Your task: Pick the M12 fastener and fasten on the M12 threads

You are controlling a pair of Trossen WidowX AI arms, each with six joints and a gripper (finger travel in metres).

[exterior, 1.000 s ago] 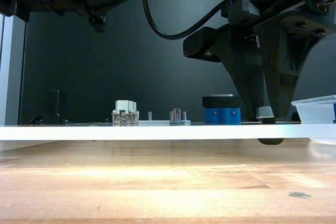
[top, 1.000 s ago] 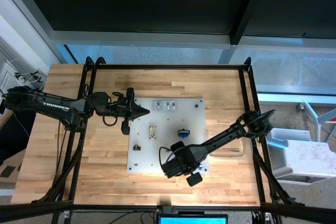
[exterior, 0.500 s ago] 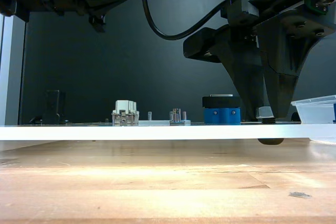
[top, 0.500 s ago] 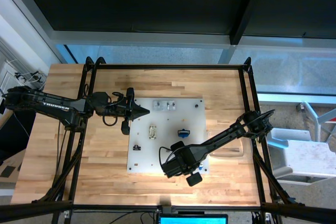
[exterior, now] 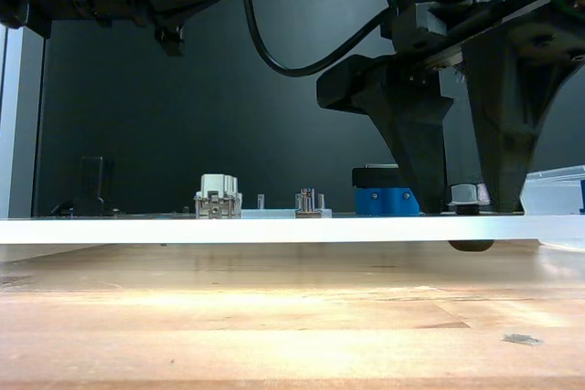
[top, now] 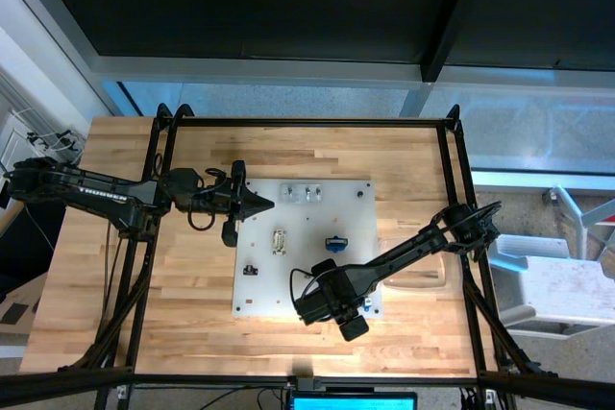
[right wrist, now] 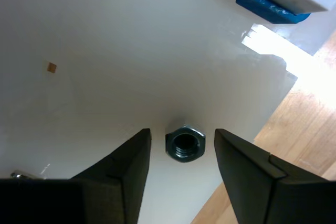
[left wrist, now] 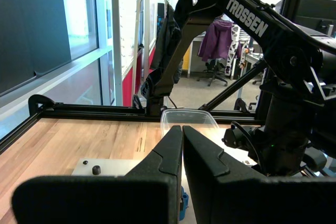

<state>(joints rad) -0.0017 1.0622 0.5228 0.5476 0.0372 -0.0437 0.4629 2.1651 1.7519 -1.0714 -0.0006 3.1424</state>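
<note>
Right end effector [right wrist: 182,132] widened around the nut [right wrist: 185,144]; left end effector [left wrist: 182,129] stays aloft.

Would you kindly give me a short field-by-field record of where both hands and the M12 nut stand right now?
right hand: open, down at the white board's near right edge, fingers either side of the nut
left hand: shut, held high over the board's far left part
M12 nut: free between the fingers, apparently seated on its stud
high view: arm hides the nut
</note>
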